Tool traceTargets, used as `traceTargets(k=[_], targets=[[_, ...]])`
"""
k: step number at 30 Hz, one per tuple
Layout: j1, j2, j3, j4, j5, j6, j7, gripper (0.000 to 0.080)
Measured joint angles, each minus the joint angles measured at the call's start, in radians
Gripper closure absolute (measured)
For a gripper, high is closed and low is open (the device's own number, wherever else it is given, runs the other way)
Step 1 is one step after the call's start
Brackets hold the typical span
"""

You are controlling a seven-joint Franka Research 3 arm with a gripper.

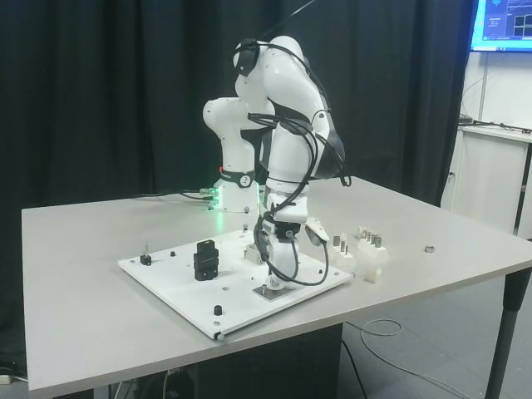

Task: Insert medium gear.

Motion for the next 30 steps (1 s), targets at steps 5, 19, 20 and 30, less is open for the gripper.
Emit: traceTargets(k=[5, 19, 20, 30], targets=[[0.0, 0.0, 0.0, 0.0, 0.0, 0.0, -0.033, 0.0521], [0.0, 0.0, 0.0, 0.0, 0.0, 0.002, -0.098, 0.0521], [0.0, 0.0, 0.0, 0.0, 0.0, 0.002, -0.098, 0.0521], [0.0, 0.0, 0.0, 0.0, 0.0, 0.0, 0.011, 0.0521]])
